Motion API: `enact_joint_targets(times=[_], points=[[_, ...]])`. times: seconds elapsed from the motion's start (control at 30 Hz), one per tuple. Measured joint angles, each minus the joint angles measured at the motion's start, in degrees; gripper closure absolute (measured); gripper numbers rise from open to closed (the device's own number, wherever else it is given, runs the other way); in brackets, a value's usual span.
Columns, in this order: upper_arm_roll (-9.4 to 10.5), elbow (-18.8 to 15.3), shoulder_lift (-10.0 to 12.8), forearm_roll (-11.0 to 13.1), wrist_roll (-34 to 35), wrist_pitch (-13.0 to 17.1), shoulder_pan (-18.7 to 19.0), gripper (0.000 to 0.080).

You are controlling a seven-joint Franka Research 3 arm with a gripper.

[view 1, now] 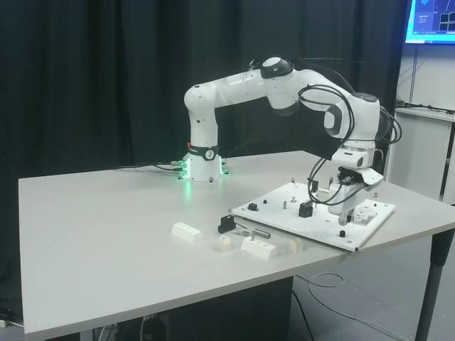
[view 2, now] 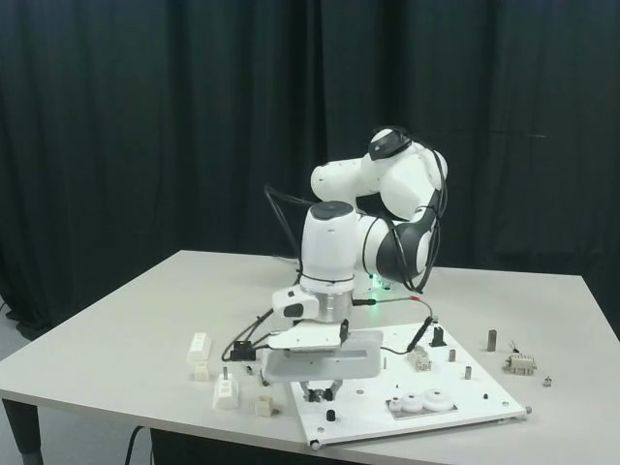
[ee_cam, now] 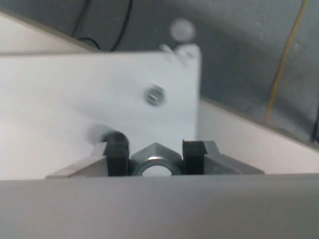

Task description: Place bolt 4.

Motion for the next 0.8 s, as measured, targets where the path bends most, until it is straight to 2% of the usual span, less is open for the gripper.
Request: enact_joint_targets(times=[0.2, 0.4, 0.63, 0.8], points=[[-3.37, -1.87, 0.00, -0.53, 0.02, -2.48, 0.18, 0.0577], [-7.07, -5.13, 0.07, -0.66, -2.20, -4.72, 0.43, 0.0577], [-10.15, -10.55, 0.21, -0.51, -9.13, -4.98, 0.43, 0.0577], [-12.07, -14.85, 0.71, 0.74, -13.34, -3.77, 0.16, 0.0577]])
